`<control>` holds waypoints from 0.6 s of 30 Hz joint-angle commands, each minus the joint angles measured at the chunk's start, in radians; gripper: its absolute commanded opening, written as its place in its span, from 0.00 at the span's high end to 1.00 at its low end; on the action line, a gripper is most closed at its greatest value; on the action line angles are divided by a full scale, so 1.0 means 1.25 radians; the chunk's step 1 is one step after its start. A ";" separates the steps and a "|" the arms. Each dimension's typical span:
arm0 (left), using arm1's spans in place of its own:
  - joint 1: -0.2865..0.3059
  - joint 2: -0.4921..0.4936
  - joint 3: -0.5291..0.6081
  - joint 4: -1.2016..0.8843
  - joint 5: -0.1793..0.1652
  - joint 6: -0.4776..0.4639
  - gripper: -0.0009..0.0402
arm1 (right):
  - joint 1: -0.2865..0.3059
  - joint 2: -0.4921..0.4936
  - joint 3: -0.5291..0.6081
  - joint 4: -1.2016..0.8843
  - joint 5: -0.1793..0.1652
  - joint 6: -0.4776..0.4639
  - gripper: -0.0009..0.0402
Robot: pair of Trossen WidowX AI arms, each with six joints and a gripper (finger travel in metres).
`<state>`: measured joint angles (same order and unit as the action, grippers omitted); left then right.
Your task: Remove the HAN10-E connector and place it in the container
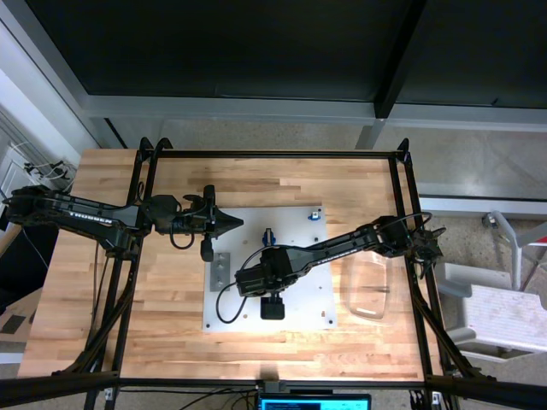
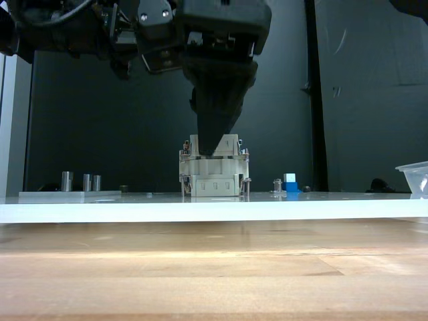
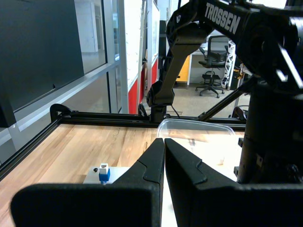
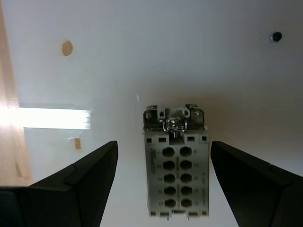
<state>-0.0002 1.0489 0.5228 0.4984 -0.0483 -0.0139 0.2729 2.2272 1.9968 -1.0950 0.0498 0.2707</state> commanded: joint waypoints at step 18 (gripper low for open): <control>0.000 0.000 0.000 0.000 0.000 0.000 0.98 | 0.000 -0.005 0.001 -0.022 -0.001 -0.014 0.31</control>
